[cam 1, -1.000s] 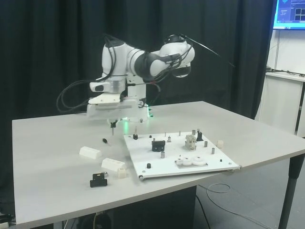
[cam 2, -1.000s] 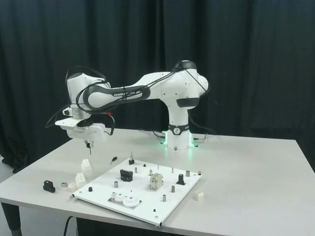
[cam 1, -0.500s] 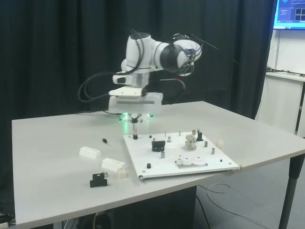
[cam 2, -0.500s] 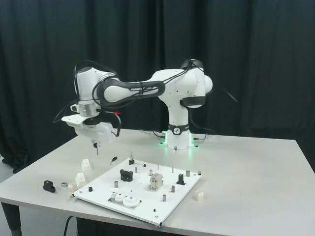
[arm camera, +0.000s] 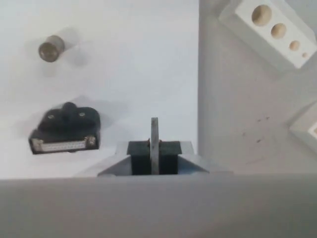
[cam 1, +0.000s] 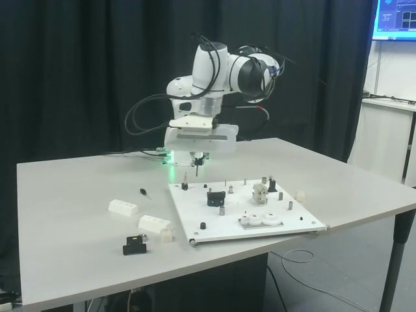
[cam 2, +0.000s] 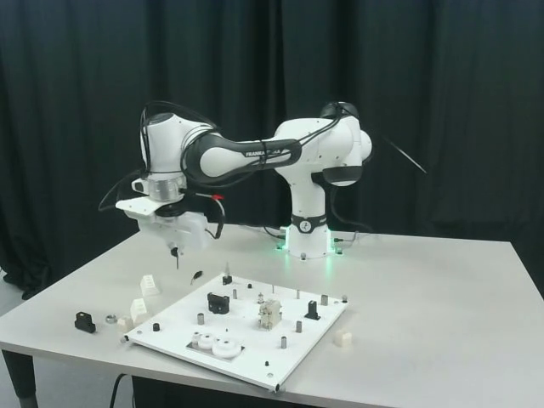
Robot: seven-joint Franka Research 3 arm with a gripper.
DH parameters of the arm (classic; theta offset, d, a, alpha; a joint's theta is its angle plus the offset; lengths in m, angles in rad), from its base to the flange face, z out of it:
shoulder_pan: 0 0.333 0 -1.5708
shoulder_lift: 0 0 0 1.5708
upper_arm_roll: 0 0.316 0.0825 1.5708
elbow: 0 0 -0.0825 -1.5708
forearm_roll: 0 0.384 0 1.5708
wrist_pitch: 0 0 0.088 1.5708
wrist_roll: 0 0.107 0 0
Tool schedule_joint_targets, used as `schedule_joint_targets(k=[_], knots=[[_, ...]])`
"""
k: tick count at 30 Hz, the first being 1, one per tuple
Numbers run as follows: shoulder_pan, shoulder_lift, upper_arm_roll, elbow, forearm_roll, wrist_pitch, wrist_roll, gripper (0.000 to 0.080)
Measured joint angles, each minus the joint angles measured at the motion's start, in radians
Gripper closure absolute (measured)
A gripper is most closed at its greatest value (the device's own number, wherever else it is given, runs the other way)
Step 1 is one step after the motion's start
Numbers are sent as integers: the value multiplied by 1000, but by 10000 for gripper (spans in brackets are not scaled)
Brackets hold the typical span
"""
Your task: Insert square peg 1.
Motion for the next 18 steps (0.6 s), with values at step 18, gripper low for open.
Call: schedule_joint_targets(k=[18], knots=[[95,0,5,-8,21,-1,633,771]])
